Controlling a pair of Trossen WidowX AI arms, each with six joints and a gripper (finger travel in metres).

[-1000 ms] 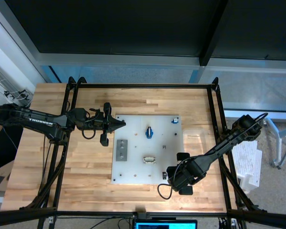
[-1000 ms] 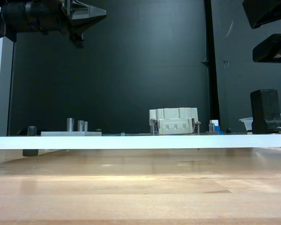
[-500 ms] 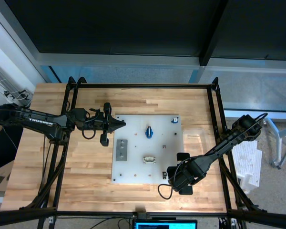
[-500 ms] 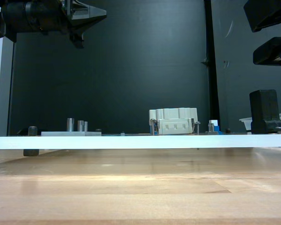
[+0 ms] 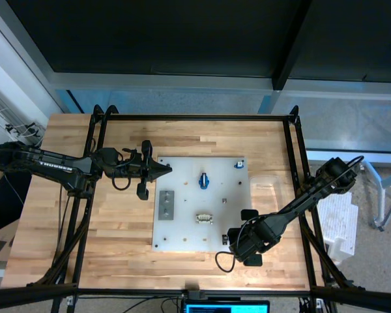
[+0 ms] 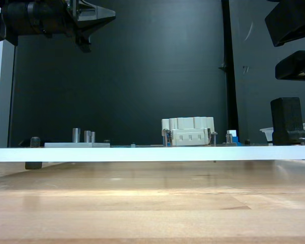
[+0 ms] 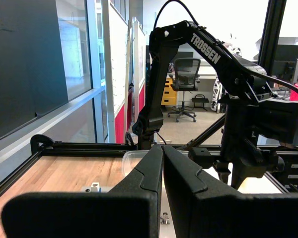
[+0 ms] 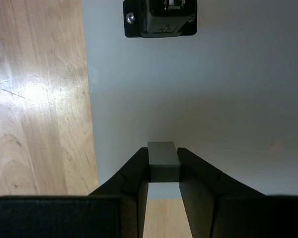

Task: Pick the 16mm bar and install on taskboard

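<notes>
The right gripper (image 5: 242, 242) hangs over the taskboard's (image 5: 182, 229) near right corner. Its fingers are clamped on the 16mm bar (image 8: 164, 160), likely ready to carry it to its hole. The left gripper (image 7: 162, 148), fingers pressed together, is parked above the far left corner, seemingly clear of the work.

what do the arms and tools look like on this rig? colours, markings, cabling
The left arm and right arm are matte black with white TROSSEN lettering. The left tool, by the taskboard's far-left corner, and the right tool, over its near-right corner, have black wedge-shaped fingers. Black cable loops hang near each wrist.
</notes>
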